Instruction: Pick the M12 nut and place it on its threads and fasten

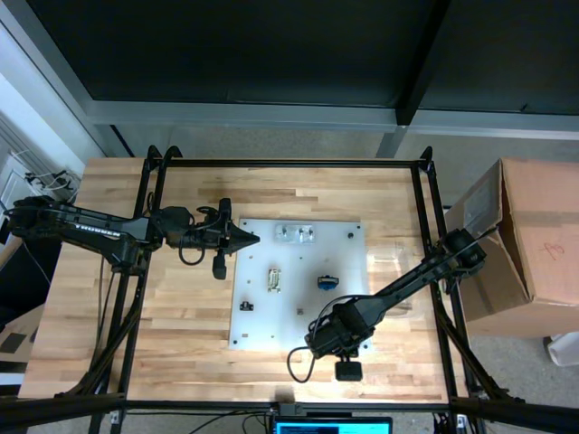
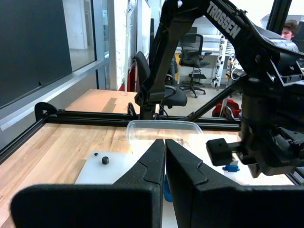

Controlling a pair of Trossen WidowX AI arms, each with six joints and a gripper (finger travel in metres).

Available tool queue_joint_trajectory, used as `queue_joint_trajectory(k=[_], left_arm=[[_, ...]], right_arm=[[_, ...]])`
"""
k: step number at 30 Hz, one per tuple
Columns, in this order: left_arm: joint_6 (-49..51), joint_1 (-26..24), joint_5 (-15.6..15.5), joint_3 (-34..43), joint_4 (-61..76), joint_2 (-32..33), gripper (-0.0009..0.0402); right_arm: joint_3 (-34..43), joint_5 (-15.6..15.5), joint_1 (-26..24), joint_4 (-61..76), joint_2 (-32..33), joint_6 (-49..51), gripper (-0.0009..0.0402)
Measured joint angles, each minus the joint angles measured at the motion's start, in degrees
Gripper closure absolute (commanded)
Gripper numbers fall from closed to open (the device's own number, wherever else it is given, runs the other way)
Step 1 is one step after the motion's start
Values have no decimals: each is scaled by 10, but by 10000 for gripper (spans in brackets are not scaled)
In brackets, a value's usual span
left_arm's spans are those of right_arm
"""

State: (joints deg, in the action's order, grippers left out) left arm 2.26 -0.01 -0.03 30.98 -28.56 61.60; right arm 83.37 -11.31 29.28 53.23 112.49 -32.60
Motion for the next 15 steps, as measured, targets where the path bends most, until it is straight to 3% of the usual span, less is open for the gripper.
queue_joint_trajectory(k=[10,15], left_arm=[[0,0,0,0,10,0,393],[0,0,0,0,14,0,393]], right_arm=[[7,139,0,21,-5,-29,393],[8,151,0,13,0,-32,393]])
